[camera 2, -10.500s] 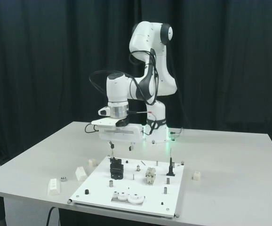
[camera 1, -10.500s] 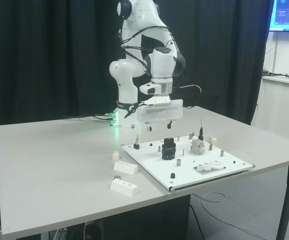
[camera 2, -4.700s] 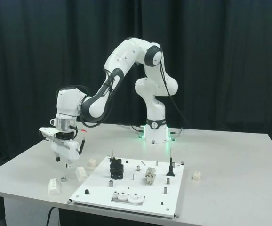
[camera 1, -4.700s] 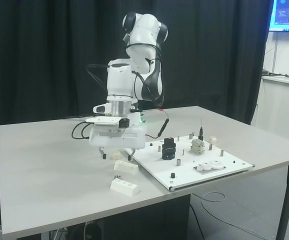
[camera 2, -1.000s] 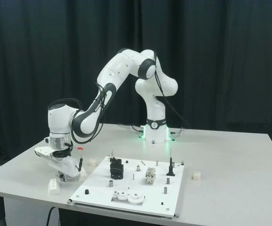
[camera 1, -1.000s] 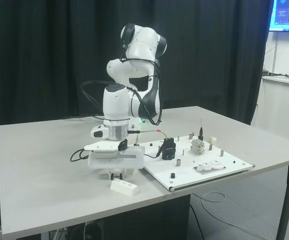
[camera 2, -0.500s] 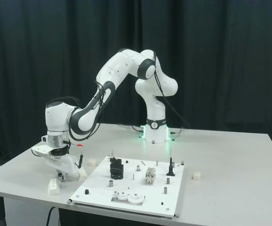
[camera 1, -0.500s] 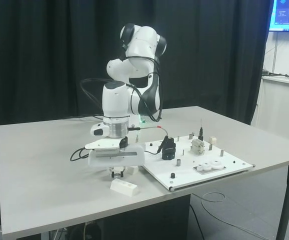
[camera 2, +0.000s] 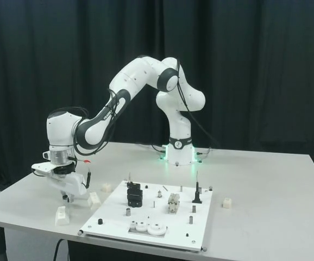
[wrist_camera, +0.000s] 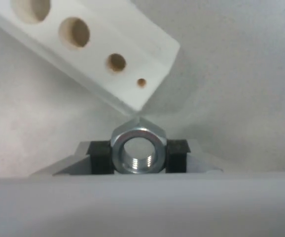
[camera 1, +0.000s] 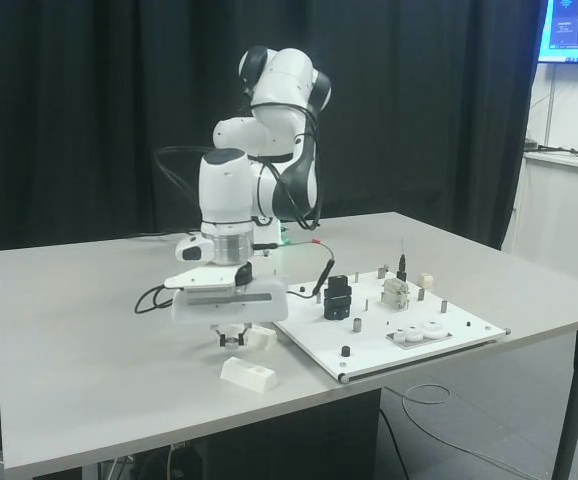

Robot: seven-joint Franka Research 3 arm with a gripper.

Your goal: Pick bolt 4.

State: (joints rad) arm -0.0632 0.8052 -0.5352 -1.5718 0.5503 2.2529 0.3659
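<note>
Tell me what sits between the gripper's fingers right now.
A grey threaded hex nut sits clamped between the gripper's black pads, above the grey table. No bolt shows. The nut's underside is hidden.

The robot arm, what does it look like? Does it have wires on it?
The arm is white and rounded, with black bands at its joints. A black cable loops beside it down to the wide white gripper. A green light glows at its base. In the wrist view the fingers carry black pads.

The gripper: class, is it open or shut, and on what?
Shut on the nut: the gripper has black pads pressing both its sides.
</note>
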